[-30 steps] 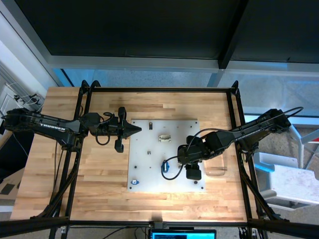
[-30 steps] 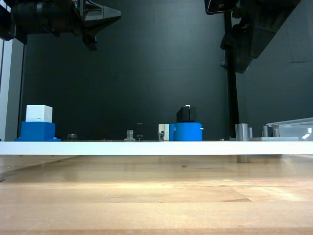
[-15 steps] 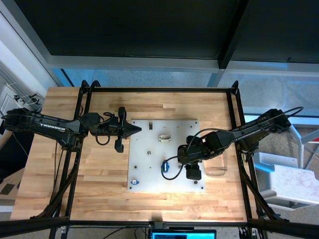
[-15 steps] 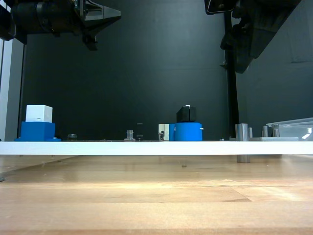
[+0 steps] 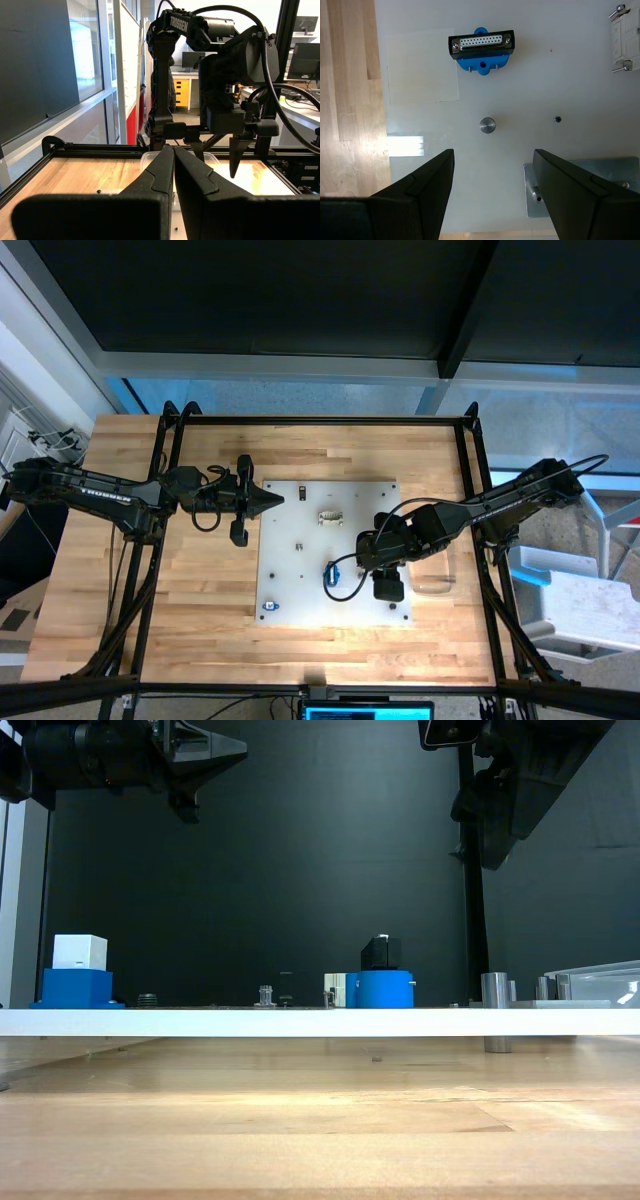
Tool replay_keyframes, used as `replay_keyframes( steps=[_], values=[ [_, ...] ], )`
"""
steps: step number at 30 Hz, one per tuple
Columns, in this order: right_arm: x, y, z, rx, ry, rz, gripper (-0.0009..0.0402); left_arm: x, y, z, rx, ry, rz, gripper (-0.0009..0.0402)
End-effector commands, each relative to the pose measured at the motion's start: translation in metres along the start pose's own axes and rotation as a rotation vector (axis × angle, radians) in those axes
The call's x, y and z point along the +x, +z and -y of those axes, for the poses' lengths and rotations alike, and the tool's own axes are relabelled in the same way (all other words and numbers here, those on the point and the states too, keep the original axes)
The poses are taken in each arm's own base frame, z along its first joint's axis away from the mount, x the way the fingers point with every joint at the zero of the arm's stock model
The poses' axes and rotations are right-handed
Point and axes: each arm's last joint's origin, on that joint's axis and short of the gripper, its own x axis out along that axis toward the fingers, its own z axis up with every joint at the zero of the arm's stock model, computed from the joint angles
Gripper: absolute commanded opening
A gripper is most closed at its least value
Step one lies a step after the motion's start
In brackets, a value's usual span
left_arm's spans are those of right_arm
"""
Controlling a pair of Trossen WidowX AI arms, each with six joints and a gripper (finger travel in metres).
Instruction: Pick the 16mm cylinder and place it in the taskboard
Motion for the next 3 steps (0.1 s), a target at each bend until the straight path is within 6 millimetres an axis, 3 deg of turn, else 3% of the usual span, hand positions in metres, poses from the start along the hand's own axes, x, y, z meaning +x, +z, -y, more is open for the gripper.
replay_keyframes(
  steps=[1,3],
  values=[
    [0.0001,0.0000,-0.0001,0.000,0.000,0.000,0.0220,0.0000,0.0001,-0.0001,0.000,0.000,0.000,0.0000],
    [0.0000,0.0000,0.0000,0.000,0.000,0.000,0.0220,0.0000,0.0001,0.0000,0.000,0.000,0.000,0.0000]
  ],
)
